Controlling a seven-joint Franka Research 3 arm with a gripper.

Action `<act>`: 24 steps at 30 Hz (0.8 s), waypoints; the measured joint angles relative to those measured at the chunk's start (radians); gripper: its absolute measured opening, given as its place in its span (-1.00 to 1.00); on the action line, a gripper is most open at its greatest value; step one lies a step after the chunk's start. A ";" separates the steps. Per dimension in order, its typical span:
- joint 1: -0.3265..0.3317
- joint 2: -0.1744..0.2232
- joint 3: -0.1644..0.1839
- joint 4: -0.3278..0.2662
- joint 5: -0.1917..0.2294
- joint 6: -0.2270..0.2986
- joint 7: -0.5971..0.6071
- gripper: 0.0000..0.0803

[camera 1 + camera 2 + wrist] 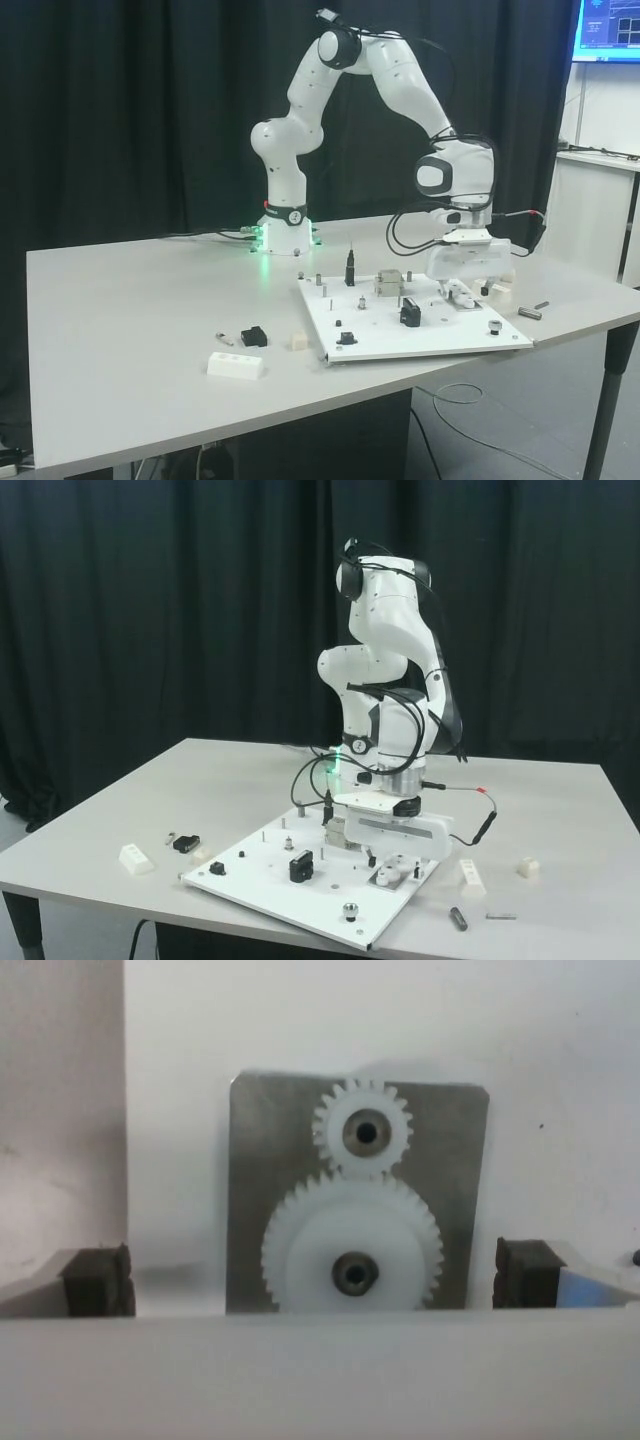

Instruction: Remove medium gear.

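White gears sit meshed on the grey plate (260, 1200); I see the bigger gear (352, 1250) between my gripper's (312, 1278) wide-open fingers (98, 1280), which hold nothing, the small gear (364, 1128) touching it.

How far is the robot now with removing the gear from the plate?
Done: the gripper is placed above the grey plate, fingers open on both sides. In hand: nothing yet. The small gear and the larger gear both sit meshed on their pegs. Left: descend, close on the gear, lift it off.
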 joint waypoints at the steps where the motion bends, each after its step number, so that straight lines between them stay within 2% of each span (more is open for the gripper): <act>1: 0.000 0.001 0.000 0.000 0.000 0.001 0.000 0.99; 24: -0.011 0.011 0.001 0.000 0.000 0.025 0.001 0.99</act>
